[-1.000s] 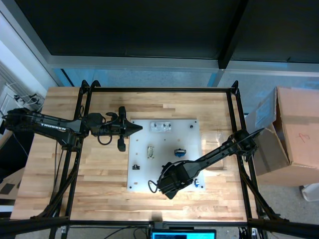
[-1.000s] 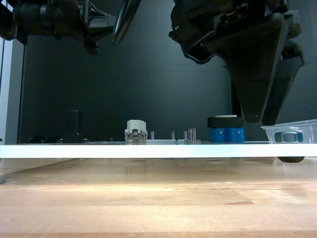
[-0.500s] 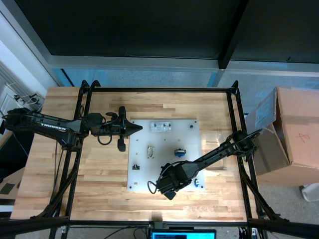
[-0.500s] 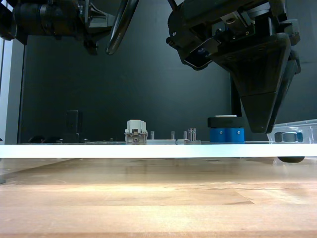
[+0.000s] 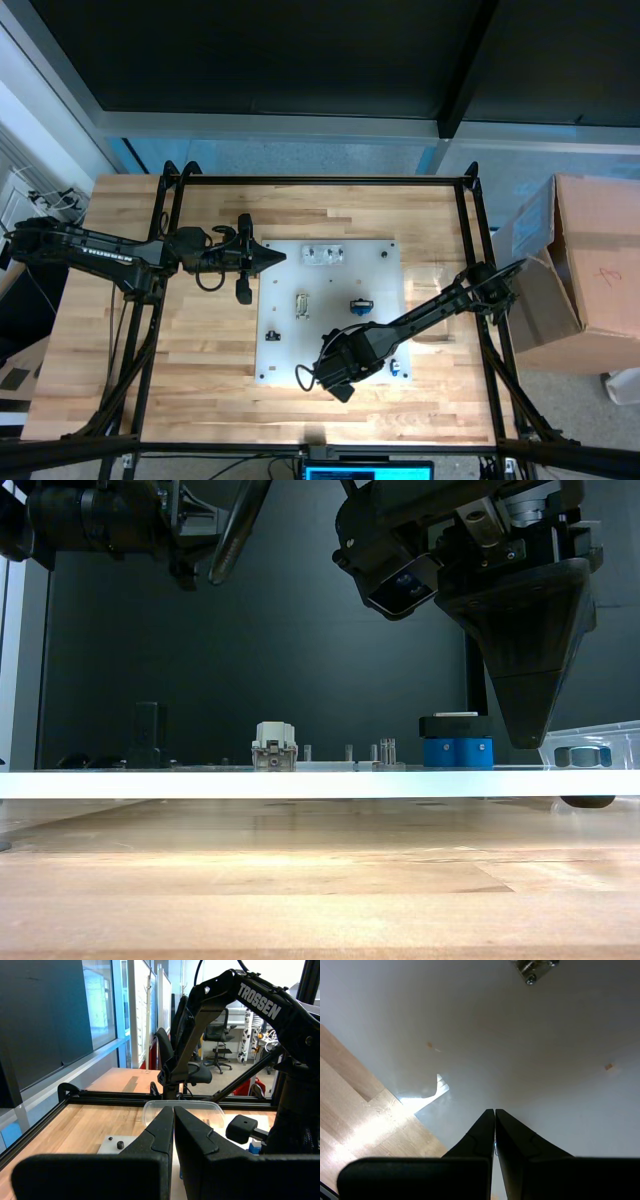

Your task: Unfasten the M12 nut and place it in the container

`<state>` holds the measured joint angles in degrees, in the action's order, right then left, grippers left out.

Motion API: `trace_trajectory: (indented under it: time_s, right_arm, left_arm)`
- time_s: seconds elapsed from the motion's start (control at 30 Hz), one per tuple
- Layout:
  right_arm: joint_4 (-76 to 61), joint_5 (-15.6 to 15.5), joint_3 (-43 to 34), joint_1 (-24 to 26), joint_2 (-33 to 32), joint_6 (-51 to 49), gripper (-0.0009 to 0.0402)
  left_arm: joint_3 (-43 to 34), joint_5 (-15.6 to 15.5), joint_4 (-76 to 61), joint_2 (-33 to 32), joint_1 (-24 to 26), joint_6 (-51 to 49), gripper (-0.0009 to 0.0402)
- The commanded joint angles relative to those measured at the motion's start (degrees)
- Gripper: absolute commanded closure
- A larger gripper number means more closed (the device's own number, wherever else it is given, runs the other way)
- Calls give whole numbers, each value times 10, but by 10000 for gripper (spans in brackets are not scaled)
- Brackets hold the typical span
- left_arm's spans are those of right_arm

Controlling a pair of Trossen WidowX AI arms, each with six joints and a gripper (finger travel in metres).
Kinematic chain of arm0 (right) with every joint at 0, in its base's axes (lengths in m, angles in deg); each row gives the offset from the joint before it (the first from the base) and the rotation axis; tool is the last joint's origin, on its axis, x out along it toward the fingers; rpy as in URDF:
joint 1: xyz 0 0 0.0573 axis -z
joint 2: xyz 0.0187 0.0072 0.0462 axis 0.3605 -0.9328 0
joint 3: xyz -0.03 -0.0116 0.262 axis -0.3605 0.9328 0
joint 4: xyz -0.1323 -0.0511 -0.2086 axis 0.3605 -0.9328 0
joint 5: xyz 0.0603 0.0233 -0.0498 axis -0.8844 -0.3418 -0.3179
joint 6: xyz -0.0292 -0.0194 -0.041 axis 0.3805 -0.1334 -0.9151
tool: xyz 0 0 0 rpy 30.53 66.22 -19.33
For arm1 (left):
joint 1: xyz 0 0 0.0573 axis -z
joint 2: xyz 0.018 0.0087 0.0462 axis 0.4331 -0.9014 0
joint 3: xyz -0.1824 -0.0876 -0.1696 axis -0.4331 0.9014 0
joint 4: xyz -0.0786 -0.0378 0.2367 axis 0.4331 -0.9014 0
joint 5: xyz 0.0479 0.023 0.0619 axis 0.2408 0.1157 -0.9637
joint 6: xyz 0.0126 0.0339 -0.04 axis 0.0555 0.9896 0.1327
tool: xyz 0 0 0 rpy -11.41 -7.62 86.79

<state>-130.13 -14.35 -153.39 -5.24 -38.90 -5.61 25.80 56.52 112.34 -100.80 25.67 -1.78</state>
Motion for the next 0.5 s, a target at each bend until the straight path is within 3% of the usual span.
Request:
trace_trajectory:
  time_s: [0.03,0.17,0.5]
  right_arm:
    - [1,0,0,0,0,-30,389]
    - [1,0,0,0,0,-112,389]
    - [1,-4,0,0,0,-491,389]
  left_arm:
    - [0,0,0,0,0,0,393]
    - [0,0,0,0,0,0,393]
    - [0,0,0,0,0,0,393]
